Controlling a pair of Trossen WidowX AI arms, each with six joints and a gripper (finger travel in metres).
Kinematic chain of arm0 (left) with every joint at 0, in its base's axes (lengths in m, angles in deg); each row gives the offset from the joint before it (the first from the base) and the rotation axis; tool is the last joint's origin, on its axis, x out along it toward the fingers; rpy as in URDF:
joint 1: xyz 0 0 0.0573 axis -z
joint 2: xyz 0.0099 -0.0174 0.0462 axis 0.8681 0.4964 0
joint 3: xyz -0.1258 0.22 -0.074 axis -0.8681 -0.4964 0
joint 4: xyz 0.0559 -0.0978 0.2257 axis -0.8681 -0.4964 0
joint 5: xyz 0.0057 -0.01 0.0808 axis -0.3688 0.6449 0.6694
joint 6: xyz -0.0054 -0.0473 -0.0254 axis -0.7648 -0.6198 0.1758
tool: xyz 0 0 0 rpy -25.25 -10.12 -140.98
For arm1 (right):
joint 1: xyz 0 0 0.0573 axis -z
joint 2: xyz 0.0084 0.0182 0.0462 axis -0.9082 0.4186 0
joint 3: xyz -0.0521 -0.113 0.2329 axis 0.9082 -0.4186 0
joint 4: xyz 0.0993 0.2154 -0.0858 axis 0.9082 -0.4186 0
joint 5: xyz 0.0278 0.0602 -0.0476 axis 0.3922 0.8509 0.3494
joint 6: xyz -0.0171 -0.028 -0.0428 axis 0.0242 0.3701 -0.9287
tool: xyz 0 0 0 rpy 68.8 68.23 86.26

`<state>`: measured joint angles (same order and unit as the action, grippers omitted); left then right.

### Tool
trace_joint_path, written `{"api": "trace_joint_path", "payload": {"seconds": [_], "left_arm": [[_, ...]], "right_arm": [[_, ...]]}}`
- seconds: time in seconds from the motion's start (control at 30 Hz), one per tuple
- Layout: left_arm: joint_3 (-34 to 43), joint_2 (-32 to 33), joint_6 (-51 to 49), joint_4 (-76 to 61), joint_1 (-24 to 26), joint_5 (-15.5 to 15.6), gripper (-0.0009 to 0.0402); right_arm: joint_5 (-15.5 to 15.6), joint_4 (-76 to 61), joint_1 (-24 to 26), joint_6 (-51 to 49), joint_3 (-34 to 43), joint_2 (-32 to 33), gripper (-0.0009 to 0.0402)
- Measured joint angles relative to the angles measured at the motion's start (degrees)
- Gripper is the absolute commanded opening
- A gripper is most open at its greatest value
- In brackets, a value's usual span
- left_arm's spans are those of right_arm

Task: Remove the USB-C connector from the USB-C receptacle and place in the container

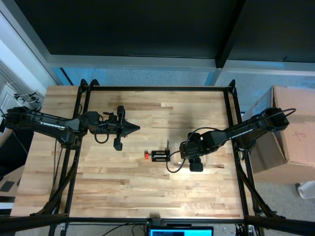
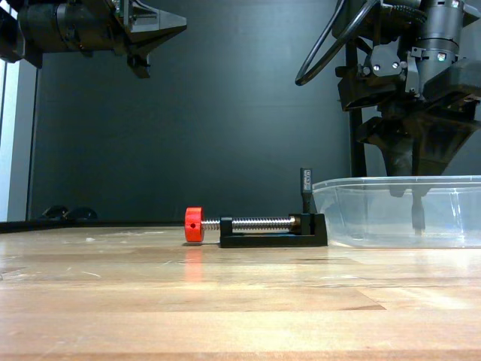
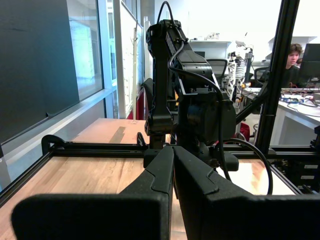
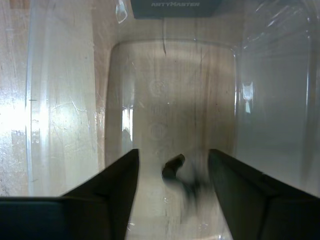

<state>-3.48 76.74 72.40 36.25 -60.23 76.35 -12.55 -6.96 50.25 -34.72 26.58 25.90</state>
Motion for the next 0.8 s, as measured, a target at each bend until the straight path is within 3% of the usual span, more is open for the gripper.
{"api": "trace_joint_path", "payload": {"seconds": [0.17, 0.4, 0.57, 0.8], "left_arm": [[-0.02, 0.00, -0.02, 0.00, 0.00, 0.02, 0.0000], [0.00, 0.00, 0.00, 0.00, 0.00, 0.02, 0.0000], [0.00, 0.00, 0.00, 0.00, 0.00, 0.00, 0.0000], [-0.02, 0.00, 0.00, 0.00, 0.00, 0.02, 0.0000]], "right_arm": [[0.00, -0.02, -0.02, 0.04, 0.00, 0.00, 0.0269], [0.00, -0.15, -0.07, 0.22, 0.07, -0.09, 0.0267], [0.00, -0.17, 0.00, 0.50, 0.57, -1.88, 0.0246], [-0.24, 4.55, 2.49, -0.50, 1.05, -11.54, 0.0179]]}}
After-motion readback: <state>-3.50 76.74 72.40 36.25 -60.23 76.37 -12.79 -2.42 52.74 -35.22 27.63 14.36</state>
